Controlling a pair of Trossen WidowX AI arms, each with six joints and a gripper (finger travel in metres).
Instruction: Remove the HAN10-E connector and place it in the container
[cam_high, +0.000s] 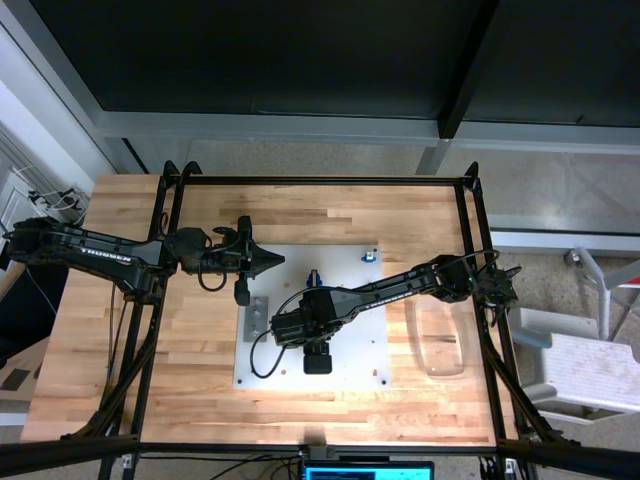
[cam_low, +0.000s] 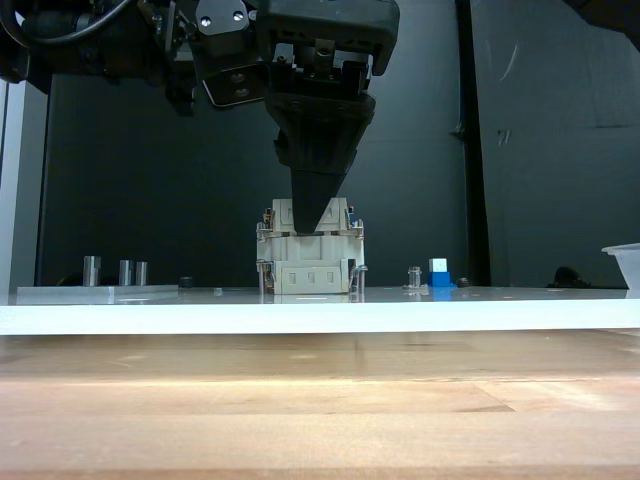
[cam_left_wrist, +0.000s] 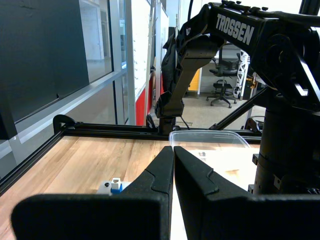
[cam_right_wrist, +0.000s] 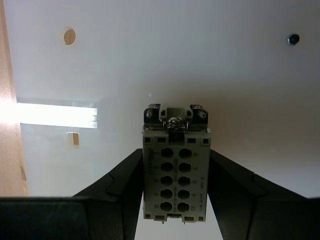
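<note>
1. Now the HAN10-E connector (cam_right_wrist: 175, 180) sits plugged in near the middle of the white board (cam_high: 355, 350).
2. The right claw (cam_low: 312, 225) squeezes its two sides from above.
3. Best to pull straight up, slowly, without tilting, or it may jam.
4. The container (cam_high: 438, 338) lies by the counter's (cam_high: 200, 400) right edge.
5. The left claw (cam_high: 278, 262), closed and empty, hovers over the board's far left corner.

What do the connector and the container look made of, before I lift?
The connector: matte beige body, likely moulded plastic, with a shiny screw and brackets at one end, probably metal. The container: clear glossy plastic, it seems; the table shows through it. The right pincer clamps the connector on the board; the left pincer is shut, over the board's far-left corner.
</note>
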